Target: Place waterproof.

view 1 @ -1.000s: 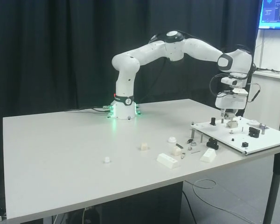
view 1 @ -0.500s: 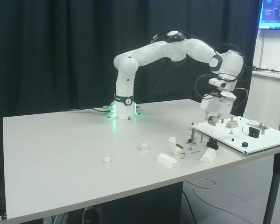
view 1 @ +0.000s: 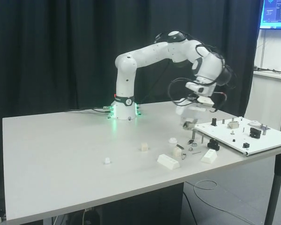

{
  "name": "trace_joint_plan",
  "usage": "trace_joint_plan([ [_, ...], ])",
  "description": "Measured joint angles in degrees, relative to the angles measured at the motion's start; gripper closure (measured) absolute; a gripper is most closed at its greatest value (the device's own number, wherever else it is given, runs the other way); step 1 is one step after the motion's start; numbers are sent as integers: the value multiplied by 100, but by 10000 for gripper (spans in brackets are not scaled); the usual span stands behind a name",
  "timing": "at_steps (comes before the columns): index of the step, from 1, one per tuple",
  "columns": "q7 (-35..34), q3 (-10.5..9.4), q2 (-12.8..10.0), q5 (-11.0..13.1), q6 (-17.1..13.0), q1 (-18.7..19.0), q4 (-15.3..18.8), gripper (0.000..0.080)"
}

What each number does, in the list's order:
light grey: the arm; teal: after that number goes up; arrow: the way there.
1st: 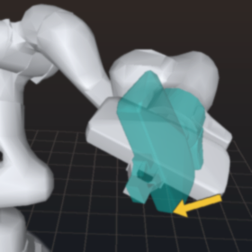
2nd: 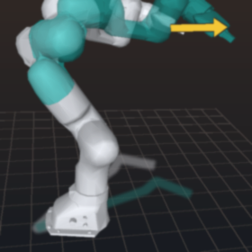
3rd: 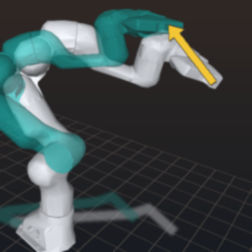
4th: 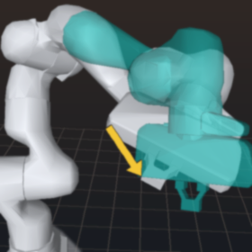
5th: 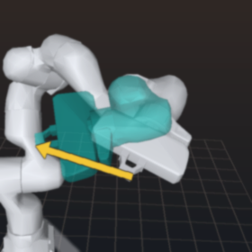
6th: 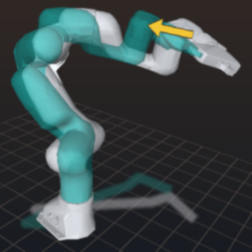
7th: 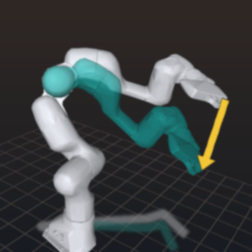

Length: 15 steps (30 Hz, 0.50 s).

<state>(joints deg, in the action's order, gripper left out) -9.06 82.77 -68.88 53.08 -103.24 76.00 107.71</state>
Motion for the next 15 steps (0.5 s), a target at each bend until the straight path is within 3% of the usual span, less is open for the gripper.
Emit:
trace_joint_plan([
  [6, 649, 0, -75, 204, -172, -217, 293, 186],
  [15, 1453, -13, -306, 863, -307, -517, 569, 186],
])
